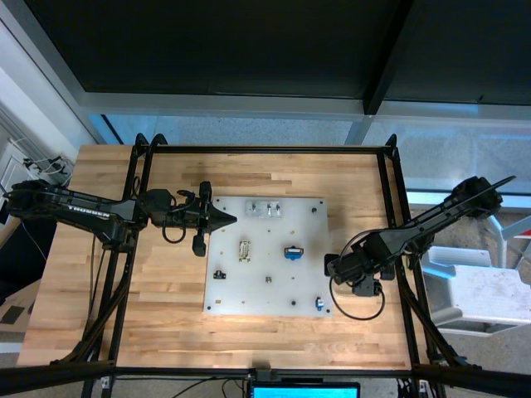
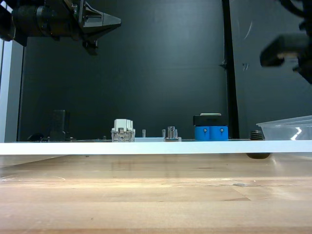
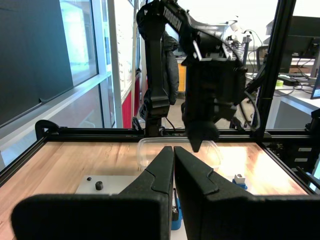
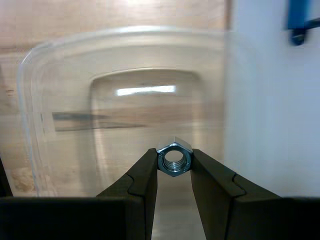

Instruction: Pick the M12 fastener and fasten on the M12 threads

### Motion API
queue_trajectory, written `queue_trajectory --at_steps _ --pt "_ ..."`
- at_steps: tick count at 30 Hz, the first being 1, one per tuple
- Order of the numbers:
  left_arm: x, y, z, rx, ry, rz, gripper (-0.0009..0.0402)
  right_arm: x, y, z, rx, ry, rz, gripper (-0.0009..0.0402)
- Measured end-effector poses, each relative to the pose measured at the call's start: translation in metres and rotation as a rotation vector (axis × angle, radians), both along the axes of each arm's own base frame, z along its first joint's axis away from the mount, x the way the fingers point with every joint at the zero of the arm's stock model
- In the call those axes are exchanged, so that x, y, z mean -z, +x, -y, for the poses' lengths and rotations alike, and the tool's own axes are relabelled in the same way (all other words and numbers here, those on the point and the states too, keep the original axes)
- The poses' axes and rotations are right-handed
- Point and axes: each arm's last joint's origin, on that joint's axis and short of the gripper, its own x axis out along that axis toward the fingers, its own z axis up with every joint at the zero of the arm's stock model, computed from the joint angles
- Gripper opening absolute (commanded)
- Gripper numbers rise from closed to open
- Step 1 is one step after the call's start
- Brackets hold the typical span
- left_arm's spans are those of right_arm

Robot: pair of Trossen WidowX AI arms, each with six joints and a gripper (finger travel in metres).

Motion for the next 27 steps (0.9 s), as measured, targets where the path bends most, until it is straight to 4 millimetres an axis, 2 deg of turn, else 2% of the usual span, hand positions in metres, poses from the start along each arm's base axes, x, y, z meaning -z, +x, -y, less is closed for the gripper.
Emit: queue_trajectory --at_steps 8,27 --pt "0.0 0.0 0.0 0.0 0.0 0.0 0.0 -0.013 0.035 -0.017 0.001 -0.001 0.002 0.0029" --pt "0.0 0.0 0.0 0.0 0.0 0.0 0.0 -0.011 0.13 -0.061 -0.041 -0.036 0.007 0.0029"
